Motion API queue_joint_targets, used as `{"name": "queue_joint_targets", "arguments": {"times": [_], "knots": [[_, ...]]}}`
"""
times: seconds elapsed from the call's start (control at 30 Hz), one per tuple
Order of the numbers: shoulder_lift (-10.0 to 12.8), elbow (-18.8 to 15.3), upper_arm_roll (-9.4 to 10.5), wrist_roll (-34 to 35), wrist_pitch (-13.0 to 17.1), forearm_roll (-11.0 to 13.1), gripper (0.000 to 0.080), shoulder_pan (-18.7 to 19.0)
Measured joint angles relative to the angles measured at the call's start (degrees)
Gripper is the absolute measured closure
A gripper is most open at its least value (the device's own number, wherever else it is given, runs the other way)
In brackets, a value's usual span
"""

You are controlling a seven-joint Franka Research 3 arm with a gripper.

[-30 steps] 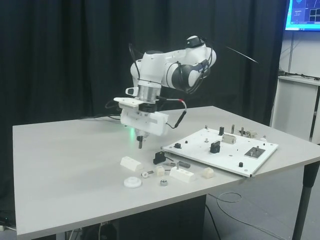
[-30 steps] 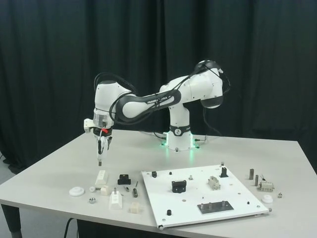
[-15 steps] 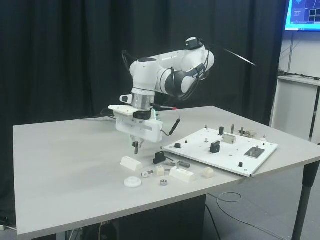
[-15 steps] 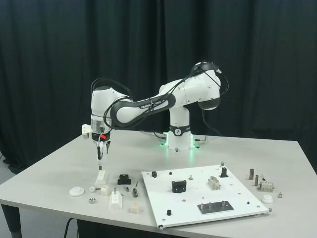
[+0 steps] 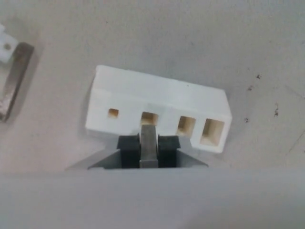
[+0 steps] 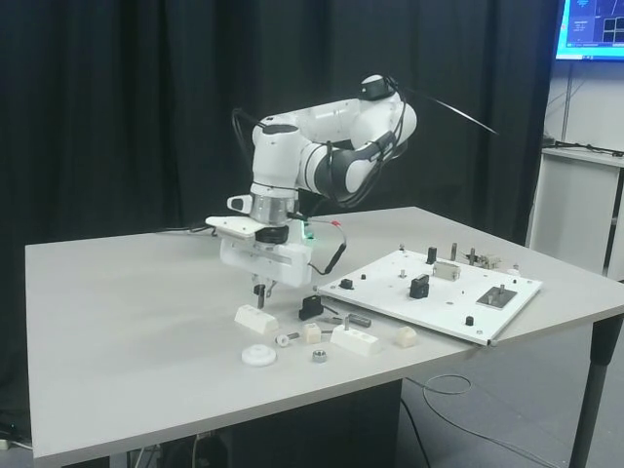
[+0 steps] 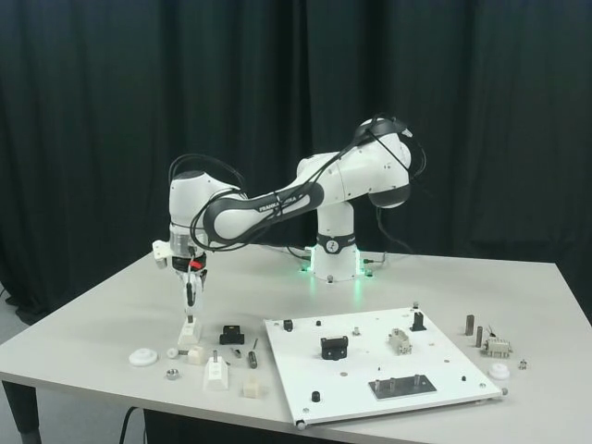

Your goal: Place square peg 3.

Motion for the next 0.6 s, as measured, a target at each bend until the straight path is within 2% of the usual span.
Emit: {"name": "queue_joint_targets", "arguments": {"times": [0.33,0.6], "knots": [[0.1,-0.5,1.16,-1.2,0.8,1.0,0.0727,-0.4],[0.1,-0.9,1.19,-1.1,1.4,2.3,0.0727,-0.3]]}}
